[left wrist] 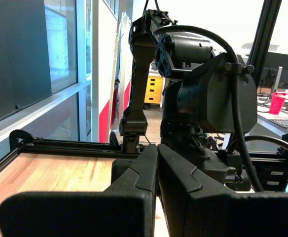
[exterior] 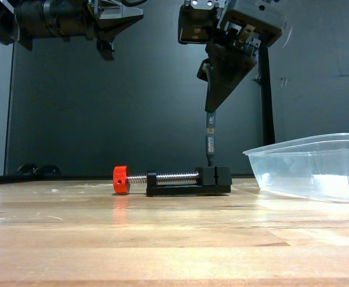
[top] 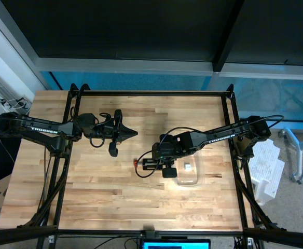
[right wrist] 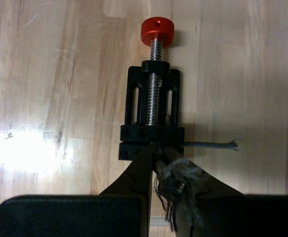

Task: Pick the usb-c connector and install on the hub

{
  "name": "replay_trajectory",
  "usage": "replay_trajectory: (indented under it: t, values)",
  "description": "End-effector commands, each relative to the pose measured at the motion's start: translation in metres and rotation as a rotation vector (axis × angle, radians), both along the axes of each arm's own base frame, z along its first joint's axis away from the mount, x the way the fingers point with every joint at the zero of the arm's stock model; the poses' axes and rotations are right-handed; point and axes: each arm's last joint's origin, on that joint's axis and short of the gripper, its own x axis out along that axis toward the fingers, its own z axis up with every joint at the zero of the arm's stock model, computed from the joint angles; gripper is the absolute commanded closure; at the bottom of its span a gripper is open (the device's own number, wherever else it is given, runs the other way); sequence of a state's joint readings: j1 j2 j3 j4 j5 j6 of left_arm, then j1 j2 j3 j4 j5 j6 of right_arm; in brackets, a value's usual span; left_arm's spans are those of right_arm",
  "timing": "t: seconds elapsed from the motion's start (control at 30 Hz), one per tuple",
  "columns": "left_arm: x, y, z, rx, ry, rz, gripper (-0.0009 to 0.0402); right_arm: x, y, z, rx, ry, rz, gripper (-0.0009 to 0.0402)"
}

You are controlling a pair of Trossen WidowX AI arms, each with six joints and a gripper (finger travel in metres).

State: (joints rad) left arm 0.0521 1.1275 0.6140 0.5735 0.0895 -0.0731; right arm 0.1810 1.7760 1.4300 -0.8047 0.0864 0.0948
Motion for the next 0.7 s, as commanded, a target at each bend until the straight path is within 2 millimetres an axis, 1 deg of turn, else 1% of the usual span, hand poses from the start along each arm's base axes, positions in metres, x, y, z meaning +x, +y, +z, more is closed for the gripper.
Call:
replay_trajectory:
  t: [0.03, 0.7]
  values:
    - [0.0000, 0.0001, 0.0001, 0.000, 0.000, 0.000, 0.0393, 0.0004, 0.0000, -0.0002, -0.002, -0.002, 0.003, 0.0393]
    - [0.0000, 0.0001, 0.0001, 0.000, 0.000, 0.000, 0.0393, 0.0012, -0.0039, -0.0004, -0.011, -0.004, 0.012, 0.0393]
